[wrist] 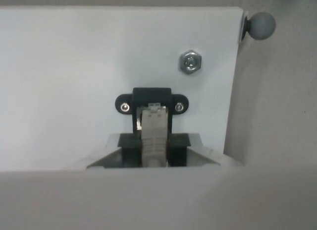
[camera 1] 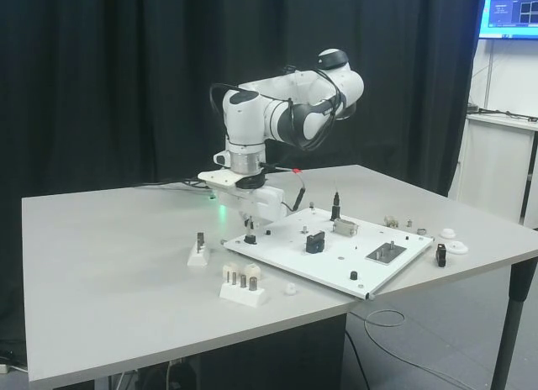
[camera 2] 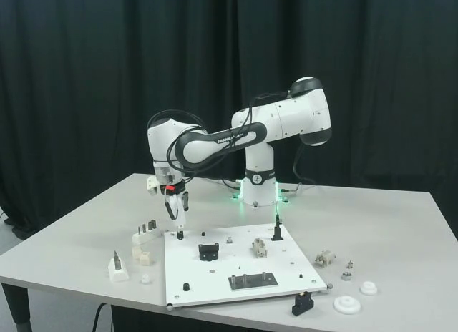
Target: Insert Ethernet.
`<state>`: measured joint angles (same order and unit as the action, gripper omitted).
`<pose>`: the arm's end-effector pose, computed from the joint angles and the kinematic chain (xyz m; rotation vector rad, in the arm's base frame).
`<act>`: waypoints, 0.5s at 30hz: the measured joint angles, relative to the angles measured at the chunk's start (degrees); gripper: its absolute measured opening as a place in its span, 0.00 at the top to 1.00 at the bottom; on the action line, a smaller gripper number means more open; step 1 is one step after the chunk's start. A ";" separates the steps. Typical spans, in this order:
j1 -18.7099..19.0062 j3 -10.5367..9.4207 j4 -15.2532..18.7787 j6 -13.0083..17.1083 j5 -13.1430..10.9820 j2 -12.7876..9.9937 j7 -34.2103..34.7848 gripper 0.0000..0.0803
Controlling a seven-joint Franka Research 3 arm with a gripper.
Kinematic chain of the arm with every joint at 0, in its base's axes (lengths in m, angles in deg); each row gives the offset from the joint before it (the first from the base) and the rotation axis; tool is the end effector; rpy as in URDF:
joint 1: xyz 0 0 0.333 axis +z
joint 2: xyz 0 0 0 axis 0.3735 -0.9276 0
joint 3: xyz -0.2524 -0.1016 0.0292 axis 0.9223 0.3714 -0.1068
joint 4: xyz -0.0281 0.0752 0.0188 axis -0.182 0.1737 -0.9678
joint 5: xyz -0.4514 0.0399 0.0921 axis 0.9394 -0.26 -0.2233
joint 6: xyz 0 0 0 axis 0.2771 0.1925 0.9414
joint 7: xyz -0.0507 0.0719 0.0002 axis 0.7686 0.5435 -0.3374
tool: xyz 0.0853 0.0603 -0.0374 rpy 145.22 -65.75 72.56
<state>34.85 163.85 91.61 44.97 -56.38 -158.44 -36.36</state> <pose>0.4591 -0.2891 0.2008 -1.7962 2.5509 0.2176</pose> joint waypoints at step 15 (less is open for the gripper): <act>0.00 0.02 0.00 -0.01 0.02 0.00 -0.61 0.88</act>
<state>34.85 163.87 91.61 44.95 -56.36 -158.44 -36.98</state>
